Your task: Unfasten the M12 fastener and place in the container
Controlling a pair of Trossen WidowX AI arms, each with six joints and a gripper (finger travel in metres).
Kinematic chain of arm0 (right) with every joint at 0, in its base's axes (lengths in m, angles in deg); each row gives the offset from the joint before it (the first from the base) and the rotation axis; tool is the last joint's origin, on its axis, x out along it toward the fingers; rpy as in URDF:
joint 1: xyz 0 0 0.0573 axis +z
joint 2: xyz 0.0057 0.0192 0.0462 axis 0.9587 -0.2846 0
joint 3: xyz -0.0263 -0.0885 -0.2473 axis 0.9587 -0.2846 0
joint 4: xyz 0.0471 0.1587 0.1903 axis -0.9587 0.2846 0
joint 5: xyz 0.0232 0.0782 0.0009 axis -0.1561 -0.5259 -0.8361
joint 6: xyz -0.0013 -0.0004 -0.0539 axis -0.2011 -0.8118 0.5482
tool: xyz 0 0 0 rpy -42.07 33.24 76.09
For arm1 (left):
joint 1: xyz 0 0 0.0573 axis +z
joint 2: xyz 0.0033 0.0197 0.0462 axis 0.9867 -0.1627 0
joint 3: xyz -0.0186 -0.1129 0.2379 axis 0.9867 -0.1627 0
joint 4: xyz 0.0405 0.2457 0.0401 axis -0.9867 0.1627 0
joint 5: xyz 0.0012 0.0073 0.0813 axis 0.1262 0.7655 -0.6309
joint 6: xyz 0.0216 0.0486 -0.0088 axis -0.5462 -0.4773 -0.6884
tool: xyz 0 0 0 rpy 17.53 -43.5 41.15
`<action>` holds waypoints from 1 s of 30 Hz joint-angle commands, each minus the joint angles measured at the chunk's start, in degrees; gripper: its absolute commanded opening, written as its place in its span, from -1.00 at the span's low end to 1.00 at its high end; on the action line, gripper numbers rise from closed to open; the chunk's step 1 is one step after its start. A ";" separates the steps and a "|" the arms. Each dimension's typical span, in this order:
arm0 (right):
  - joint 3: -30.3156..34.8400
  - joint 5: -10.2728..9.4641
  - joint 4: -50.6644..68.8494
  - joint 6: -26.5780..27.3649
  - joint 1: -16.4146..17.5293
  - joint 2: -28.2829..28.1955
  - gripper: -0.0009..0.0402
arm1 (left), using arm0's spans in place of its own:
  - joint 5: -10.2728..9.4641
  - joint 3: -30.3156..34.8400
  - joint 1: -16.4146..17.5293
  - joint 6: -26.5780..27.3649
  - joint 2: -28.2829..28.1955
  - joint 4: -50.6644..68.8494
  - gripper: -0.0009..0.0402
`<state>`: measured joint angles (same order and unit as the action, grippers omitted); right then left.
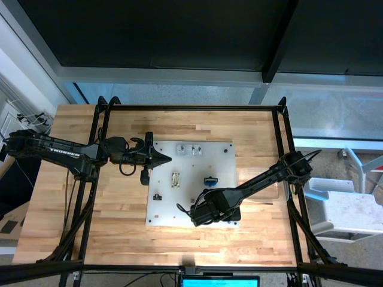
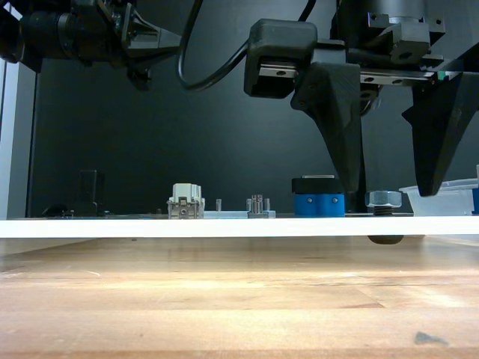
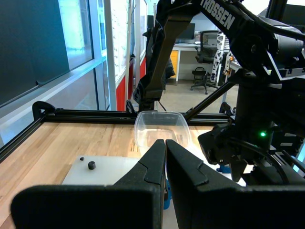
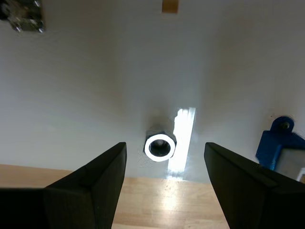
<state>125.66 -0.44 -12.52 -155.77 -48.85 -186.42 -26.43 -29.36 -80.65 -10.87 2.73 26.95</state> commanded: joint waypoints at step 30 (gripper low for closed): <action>-0.87 0.07 -1.84 2.60 -0.33 -1.73 -0.69 | 0.00 0.00 0.00 0.00 0.00 0.02 -0.96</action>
<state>124.81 -0.38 -14.57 -153.59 -49.17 -188.01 -26.43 -29.38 -80.65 -10.84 2.75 26.93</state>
